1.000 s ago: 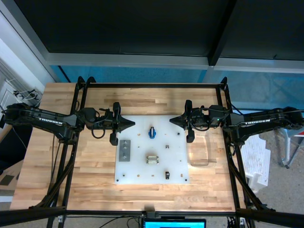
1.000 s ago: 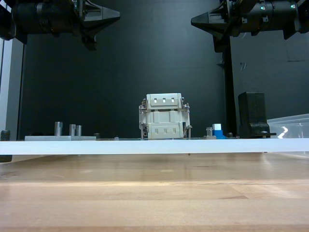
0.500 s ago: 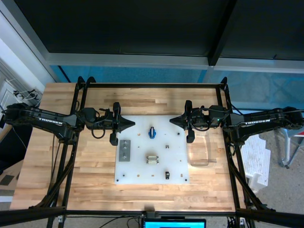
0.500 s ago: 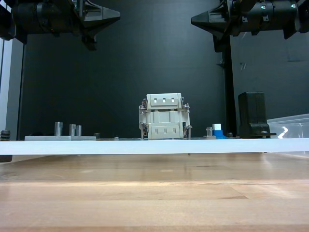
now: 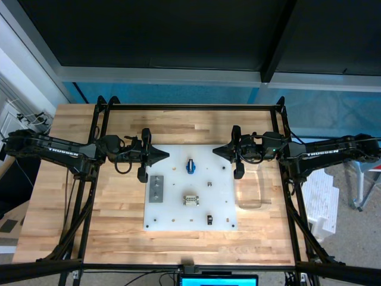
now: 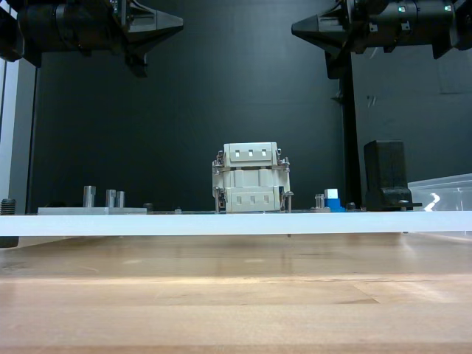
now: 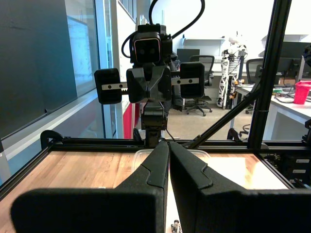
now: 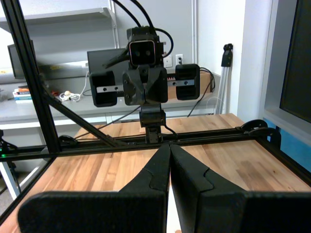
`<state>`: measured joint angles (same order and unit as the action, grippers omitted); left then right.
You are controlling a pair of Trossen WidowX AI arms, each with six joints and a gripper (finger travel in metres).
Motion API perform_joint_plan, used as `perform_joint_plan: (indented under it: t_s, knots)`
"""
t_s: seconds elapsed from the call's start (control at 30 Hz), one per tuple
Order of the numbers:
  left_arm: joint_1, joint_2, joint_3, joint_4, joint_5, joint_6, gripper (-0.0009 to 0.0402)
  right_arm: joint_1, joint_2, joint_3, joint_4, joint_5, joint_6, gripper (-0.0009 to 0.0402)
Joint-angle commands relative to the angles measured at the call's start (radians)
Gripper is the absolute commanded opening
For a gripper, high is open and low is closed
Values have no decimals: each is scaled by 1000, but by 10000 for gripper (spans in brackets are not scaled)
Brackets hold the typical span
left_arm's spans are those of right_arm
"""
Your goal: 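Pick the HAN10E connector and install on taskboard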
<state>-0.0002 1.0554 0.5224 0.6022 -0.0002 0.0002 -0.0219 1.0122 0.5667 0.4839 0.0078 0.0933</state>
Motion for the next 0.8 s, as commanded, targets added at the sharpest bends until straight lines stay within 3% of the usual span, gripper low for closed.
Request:
perform_joint_plan:
  t_s: [0.03, 0.8]
  knots:
    - [0, 0, 0, 0, 0, 0, 1, 0, 0, 14, 0, 1, -1, 0]
    - [0, 0, 0, 0, 0, 0, 1, 0, 0, 13, -8, 0, -5, 0]
